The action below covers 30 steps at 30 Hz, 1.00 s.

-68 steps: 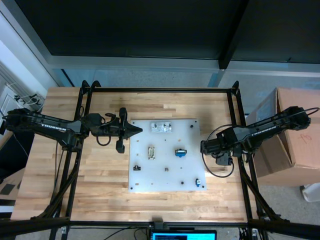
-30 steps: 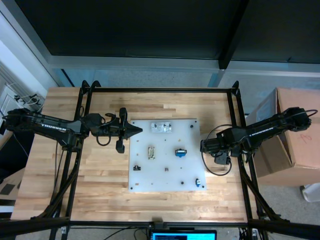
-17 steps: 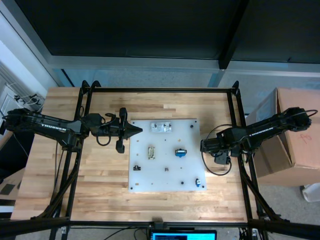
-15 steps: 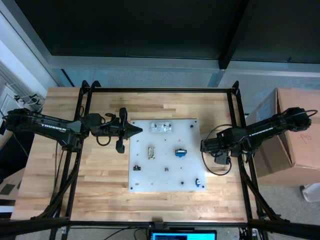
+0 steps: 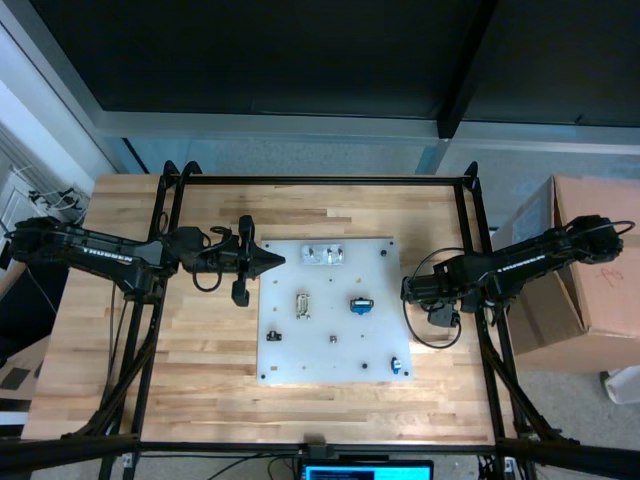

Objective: Pick the M12 nut and place it on its threads and fasten

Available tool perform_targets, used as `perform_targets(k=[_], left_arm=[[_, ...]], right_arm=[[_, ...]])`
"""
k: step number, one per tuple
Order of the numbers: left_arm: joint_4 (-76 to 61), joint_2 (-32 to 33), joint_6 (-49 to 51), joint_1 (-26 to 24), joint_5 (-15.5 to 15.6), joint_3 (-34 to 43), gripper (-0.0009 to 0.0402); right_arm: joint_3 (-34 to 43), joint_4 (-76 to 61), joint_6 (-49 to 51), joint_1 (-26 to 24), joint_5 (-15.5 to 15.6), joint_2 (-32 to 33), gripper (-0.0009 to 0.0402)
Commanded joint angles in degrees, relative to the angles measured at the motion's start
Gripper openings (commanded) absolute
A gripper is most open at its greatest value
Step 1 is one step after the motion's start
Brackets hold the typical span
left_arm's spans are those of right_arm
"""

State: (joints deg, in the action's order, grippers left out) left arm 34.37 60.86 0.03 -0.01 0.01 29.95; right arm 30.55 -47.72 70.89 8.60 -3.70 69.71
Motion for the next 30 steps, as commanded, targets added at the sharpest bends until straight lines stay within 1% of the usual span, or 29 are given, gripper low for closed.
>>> perform_targets(k=[1, 6, 10, 15, 16, 19, 20, 23, 25, 27, 28, 30], left_arm=[[0.02, 0.0, 0.0, 0.0, 0.0, 0.0, 0.0], [0.02, 0.0, 0.0, 0.0, 0.0, 0.0, 0.0], [0.02, 0.0, 0.0, 0.0, 0.0, 0.0, 0.0], [0.02, 0.0, 0.0, 0.0, 0.0, 0.0, 0.0], [0.02, 0.0, 0.0, 0.0, 0.0, 0.0, 0.0], [0.02, 0.0, 0.0, 0.0, 0.0, 0.0, 0.0], [0.02, 0.0, 0.0, 0.02, 0.0, 0.0, 0.0], [0.0, 0.0, 0.0, 0.02, 0.0, 0.0, 0.0], [0.02, 0.0, 0.0, 0.0, 0.0, 0.0, 0.0], [0.02, 0.0, 0.0, 0.0, 0.0, 0.0, 0.0], [0.02, 0.0, 0.0, 0.0, 0.0, 0.0, 0.0], [0.02, 0.0, 0.0, 0.02, 0.0, 0.0, 0.0]], right_arm=[[0.66, 0.07, 0.04, 0.02, 0.02, -0.61, 0.0046], [0.87, -0.13, 0.02, 0.02, 0.02, -1.53, -0.0001], [0.87, -0.2, 0.04, 0.04, 0.02, -1.53, 0.0006], [0.87, -0.37, -0.13, 0.04, -0.15, -1.53, 0.0002], [0.87, -0.48, -0.11, 0.04, -0.46, -1.55, 0.0002], [0.96, -1.11, -0.07, 0.04, -2.97, -2.67, 0.0002], [1.31, -1.79, 0.0, 0.04, -3.06, -3.13, 0.0002], [3.3, -4.7, -0.24, 0.07, -2.64, -3.96, 0.0002], [4.94, -6.97, -0.52, 0.07, 0.07, -4.07, 0.0004], [6.62, -8.76, -0.26, 0.07, 2.89, -4.07, 0.0017], [7.5, -9.64, 0.52, 0.11, 3.32, -4.07, 0.0028], [9.16, -11.28, 3.41, 0.17, 3.1, -4.04, 0.0053]])
